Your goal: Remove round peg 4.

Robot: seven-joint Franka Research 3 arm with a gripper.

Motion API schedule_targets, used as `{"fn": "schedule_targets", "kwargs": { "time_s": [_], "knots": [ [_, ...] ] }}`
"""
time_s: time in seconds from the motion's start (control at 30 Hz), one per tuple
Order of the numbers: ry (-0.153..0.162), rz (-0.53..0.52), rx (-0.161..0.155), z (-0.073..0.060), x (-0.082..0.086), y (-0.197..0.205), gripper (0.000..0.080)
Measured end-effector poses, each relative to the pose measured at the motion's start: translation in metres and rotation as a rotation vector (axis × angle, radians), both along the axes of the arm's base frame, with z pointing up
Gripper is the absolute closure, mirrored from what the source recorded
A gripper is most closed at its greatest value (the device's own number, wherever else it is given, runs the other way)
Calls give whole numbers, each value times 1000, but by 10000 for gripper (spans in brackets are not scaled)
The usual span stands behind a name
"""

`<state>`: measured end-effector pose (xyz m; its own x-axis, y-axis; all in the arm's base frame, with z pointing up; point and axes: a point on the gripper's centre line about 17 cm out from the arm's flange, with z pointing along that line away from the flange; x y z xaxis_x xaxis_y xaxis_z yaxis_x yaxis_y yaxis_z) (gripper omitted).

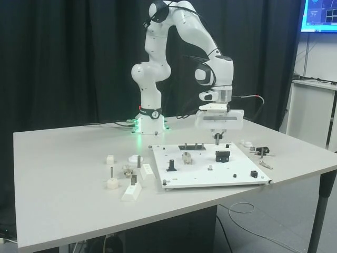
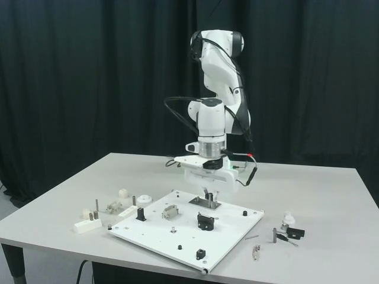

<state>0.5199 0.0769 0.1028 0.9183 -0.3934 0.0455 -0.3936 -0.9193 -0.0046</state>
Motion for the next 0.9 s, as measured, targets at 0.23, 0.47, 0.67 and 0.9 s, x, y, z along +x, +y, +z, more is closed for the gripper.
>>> {"fn": "schedule_targets", "kwargs": {
  "time_s": [0.23,0.47,0.67,0.9],
  "knots": [
    [-2,-12,-2,0,3,-7,657],
    [1,-55,-5,-2,5,-12,658],
    [7,-71,-11,-8,8,-17,658],
    [23,-80,-17,-14,5,-23,658]
  ]
}}
